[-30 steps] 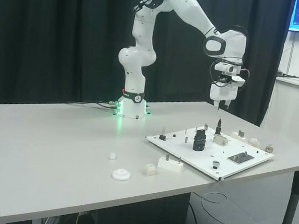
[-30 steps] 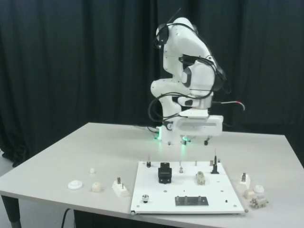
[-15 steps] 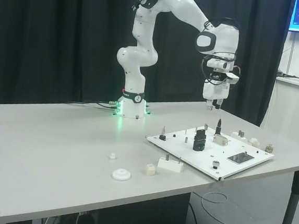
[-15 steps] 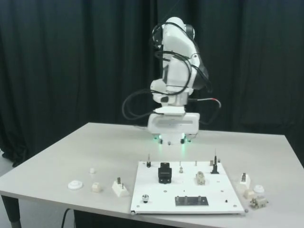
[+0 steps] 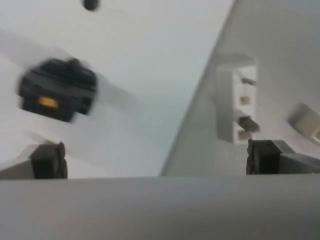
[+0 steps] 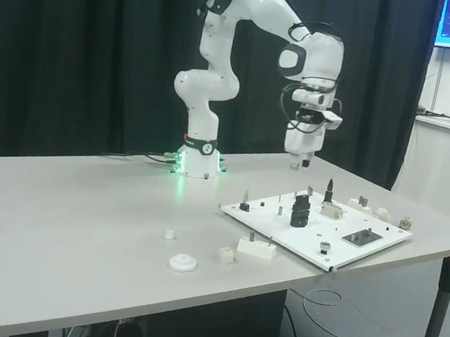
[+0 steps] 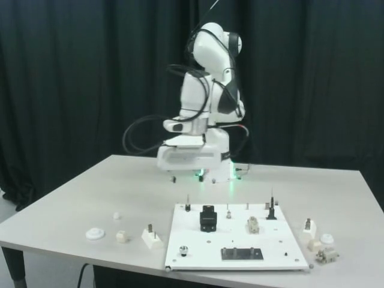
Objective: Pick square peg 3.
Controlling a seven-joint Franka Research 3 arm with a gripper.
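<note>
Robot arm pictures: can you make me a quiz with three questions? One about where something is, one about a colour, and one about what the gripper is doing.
1. The gripper is: A open and empty; B shut on a peg; C shut on a gear.
2. The white block with pegs stands: A on the grey table beside the white board; B on top of the board; C on the floor.
3. The light at the arm's base is: A green; B white; C black.

Answers: A, the wrist view shows both fingers far apart with nothing between them; A, it sits just off the board's edge; A, it glows green.
</note>
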